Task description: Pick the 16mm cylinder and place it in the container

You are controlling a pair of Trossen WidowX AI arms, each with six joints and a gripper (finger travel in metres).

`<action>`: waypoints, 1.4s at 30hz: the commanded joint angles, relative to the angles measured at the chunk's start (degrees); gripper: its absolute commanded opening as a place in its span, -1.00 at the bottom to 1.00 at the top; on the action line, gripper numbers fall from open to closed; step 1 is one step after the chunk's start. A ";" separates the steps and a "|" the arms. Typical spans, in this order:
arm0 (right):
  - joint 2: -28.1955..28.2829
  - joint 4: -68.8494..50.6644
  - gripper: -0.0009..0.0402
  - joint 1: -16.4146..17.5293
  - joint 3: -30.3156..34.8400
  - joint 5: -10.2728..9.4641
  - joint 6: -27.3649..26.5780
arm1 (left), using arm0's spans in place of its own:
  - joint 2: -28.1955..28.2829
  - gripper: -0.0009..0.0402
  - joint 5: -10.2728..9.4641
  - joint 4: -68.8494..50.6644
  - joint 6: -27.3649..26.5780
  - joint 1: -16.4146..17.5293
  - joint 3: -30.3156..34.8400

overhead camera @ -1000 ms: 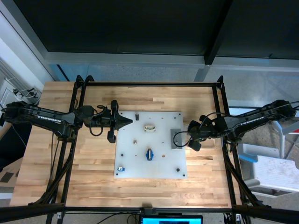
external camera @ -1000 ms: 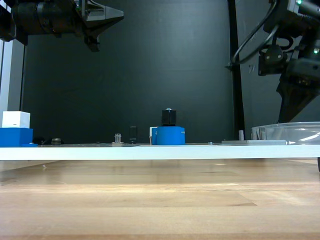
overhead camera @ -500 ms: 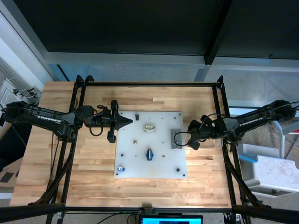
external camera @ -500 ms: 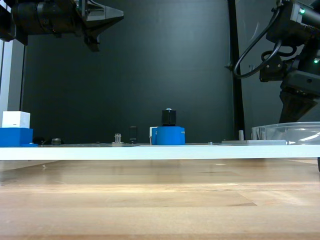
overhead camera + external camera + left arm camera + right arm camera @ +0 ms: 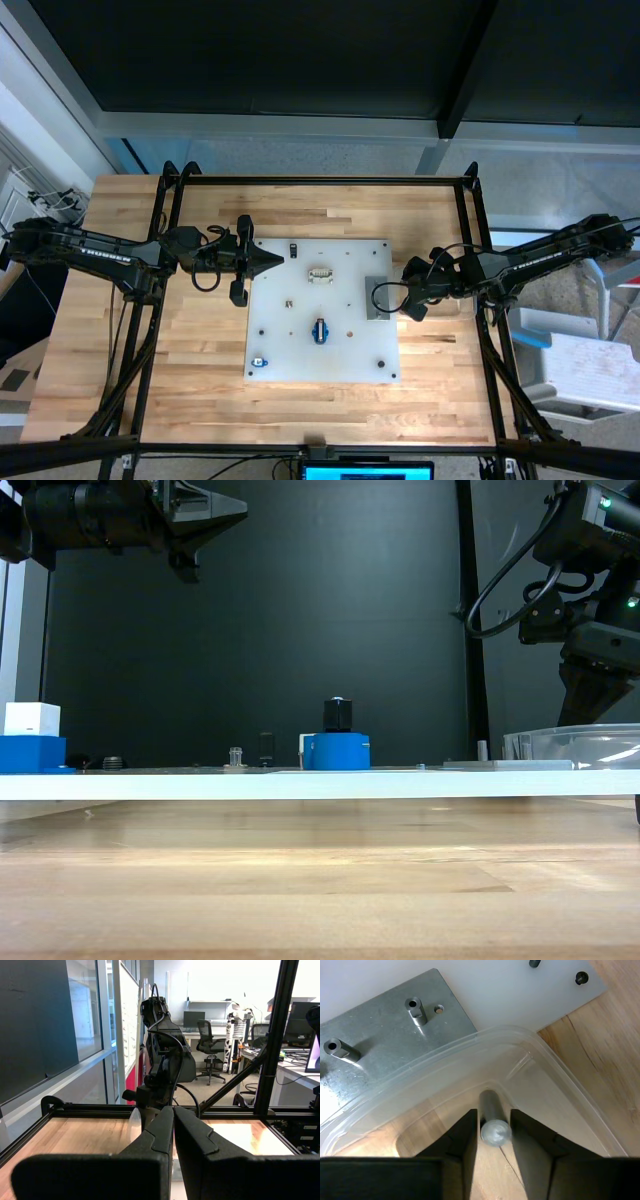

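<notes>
My right gripper [image 5: 492, 1132] is shut on the 16mm cylinder [image 5: 493, 1115], a short silver-grey peg held between the two fingers. The peg hangs inside the rounded corner of the container [image 5: 485, 1040], a shallow translucent tray through which the wood shows. In the low view the right gripper [image 5: 592, 702] points down just over the container's rim [image 5: 575, 738]. From above, the right gripper [image 5: 413, 301] sits at the board's right edge. My left gripper [image 5: 276, 260] hovers shut and empty over the board's left edge, high up [image 5: 236, 511].
A grey metal block [image 5: 380, 1035] with two thin pegs lies beside the container on the white board [image 5: 300, 345]. A blue part with a black knob [image 5: 337, 742] stands mid-board. A blue and white block [image 5: 30, 742] sits at the near left.
The right gripper has sunk a little toward the container with the cylinder still in it, then held still. The left arm has not moved.
</notes>
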 commanded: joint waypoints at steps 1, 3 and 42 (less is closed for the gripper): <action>0.02 -0.07 -0.29 0.02 0.04 -0.02 0.35 | 0.00 -0.96 0.02 0.02 0.00 0.00 0.02; 0.02 -0.09 -0.21 0.04 0.04 -0.02 0.83 | 0.00 -0.96 0.02 0.02 0.00 0.00 0.02; 0.02 -11.69 -0.29 0.04 14.29 -2.19 1.44 | 0.00 -0.96 0.02 0.00 0.00 0.02 0.02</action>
